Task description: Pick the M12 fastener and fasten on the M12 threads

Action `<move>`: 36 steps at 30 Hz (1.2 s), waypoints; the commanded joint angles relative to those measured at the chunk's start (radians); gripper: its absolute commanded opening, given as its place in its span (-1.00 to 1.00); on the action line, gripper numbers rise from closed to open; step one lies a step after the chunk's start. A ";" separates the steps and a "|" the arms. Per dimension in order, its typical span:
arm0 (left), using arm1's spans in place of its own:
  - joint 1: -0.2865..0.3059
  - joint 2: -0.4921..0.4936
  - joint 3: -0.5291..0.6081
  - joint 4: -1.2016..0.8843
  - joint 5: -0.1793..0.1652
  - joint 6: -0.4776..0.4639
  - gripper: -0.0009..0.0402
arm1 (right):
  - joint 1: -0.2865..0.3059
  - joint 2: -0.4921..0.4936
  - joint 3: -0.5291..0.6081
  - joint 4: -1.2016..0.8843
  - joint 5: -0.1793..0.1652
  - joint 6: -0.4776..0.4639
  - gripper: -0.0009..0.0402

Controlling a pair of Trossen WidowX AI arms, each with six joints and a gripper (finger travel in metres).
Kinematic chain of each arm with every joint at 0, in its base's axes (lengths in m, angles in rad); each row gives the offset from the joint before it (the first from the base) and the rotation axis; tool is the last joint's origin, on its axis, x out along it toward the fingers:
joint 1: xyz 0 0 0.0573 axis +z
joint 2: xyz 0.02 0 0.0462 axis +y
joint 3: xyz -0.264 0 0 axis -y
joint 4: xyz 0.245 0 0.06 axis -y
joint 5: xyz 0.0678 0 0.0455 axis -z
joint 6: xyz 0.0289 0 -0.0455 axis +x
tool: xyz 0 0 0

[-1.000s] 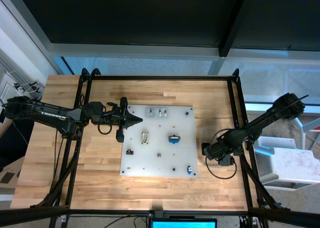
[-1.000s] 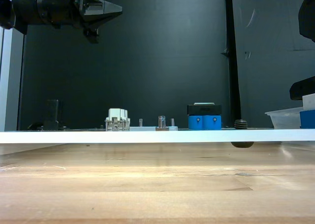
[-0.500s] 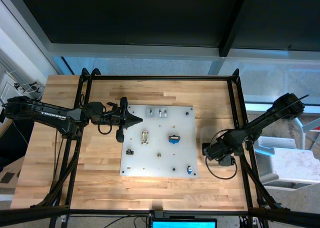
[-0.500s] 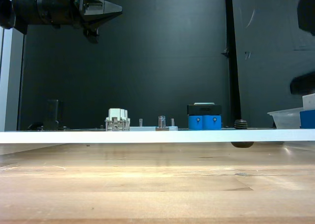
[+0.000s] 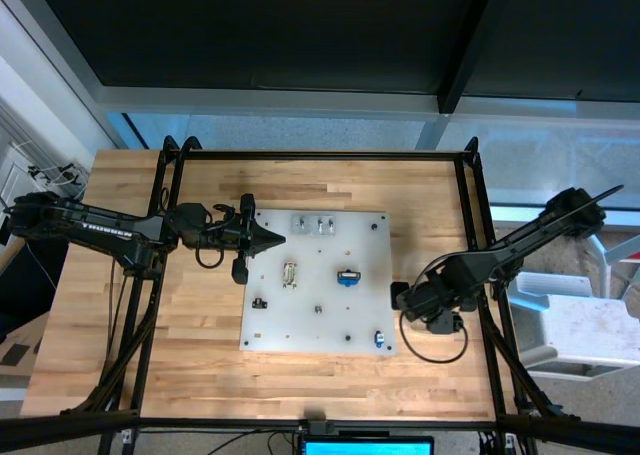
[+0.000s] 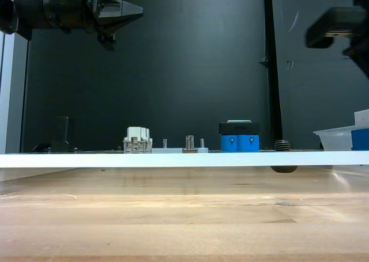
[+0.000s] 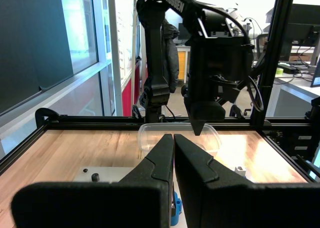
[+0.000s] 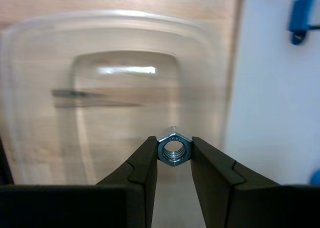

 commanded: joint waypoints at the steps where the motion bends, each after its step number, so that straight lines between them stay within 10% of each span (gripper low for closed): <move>1: 0.000 0.000 0.000 0.000 0.000 0.000 -0.96 | -0.018 0.074 0.085 -0.006 0.005 0.000 -0.89; 16: 0.000 0.000 0.000 0.000 0.000 0.000 -0.96 | -0.053 0.458 0.523 -0.087 0.001 -0.001 -0.89; 36: 0.000 0.000 0.000 0.000 0.000 0.000 -0.96 | -0.053 0.730 0.785 -0.069 -0.018 -0.030 -0.89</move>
